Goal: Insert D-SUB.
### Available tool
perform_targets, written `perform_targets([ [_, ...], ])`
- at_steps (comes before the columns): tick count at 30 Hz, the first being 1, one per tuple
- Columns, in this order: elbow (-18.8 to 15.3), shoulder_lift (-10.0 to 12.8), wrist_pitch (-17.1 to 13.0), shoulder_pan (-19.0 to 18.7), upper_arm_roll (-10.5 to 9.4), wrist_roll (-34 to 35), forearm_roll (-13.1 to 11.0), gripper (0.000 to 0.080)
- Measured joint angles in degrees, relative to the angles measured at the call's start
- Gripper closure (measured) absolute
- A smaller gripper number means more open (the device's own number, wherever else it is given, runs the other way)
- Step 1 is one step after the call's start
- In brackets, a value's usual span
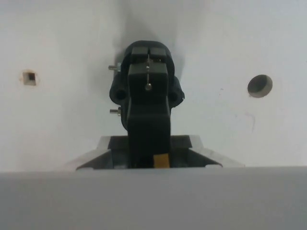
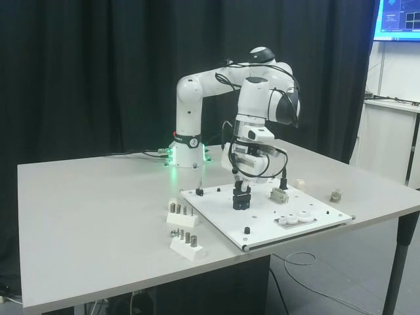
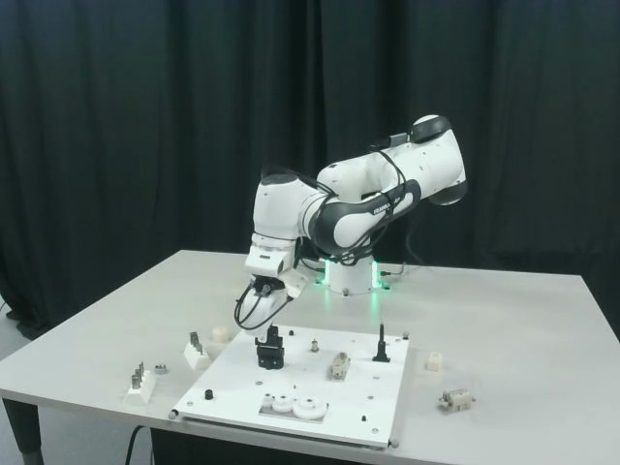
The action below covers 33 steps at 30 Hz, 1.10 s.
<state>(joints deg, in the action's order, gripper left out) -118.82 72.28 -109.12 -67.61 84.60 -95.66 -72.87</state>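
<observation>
Wrist view, D-SUB plug (image 1: 147,93) clamped between gripper (image 1: 148,158) fingers, above white board (image 1: 230,129)

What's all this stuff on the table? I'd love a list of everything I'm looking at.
Board: one, white, flat on the table's near side.
D-SUB connector: one, black, upright on the board under the gripper.
Gear set: one, white, near the board's front edge.
Peg holders: two, white blocks with grey pegs, on the table beside the board.
Small socket part: one, grey, on the board.
Loose small parts: two, pale, on the table off the board.
Table: one, grey.
Curtain: black, behind.
Robot arm: one, white, green light at its base.
Gripper: one, over the connector.
</observation>
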Motion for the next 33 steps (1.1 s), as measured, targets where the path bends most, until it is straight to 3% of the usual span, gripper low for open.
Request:
perform_targets([
  [33,-0.4,0.0,0.0,-0.4,0.10,4.1,-1.1,0.0648],
])
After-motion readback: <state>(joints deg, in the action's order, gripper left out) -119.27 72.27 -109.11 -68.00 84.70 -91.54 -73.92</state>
